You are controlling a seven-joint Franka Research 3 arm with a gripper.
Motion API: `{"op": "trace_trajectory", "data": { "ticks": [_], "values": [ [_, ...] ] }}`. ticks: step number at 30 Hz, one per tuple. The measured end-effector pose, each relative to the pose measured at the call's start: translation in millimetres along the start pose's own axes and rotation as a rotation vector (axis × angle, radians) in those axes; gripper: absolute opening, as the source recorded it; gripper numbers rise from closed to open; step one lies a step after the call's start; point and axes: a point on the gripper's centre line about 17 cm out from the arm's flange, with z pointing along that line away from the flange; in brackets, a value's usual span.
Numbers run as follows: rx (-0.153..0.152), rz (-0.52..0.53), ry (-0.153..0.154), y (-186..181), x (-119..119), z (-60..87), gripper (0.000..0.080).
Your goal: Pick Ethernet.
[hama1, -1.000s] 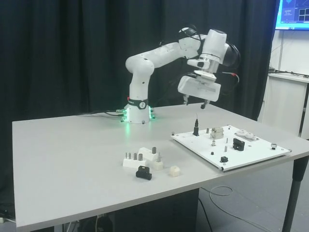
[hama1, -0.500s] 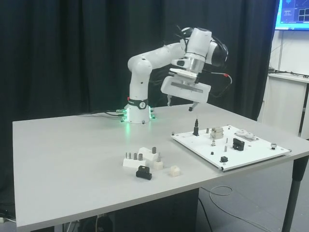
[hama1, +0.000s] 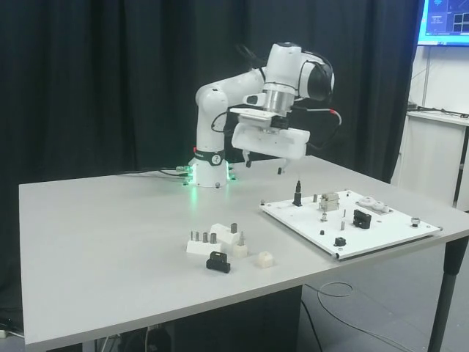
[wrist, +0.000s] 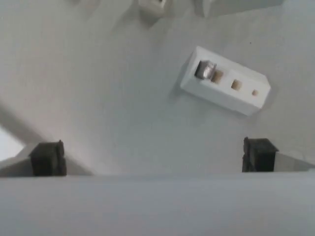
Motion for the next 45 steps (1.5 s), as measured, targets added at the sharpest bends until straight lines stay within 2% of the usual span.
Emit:
{"op": "trace_trajectory", "data": {
  "ticks": [5, 9, 17, 22, 30, 38, 45],
  "values": [
    [0.016, 0.143, 0.005, 3, 16, 10.7, 0.08],
    [0.021, 0.218, 0.005, 5, 28, 20.8, 0.08],
    [0.01, 0.363, 0.007, 8, 55, 43.1, 0.08],
    [0.002, 0.442, -0.002, 11, 69, 57.0, 0.08],
    [0.014, 0.54, -0.042, 12, 85, 76.9, 0.08],
    [0.021, 0.561, -0.093, 12, 93, 90.3, 0.08],
    [0.017, 0.56, -0.121, 9, 102, 100.4, 0.08]
  ]
}}
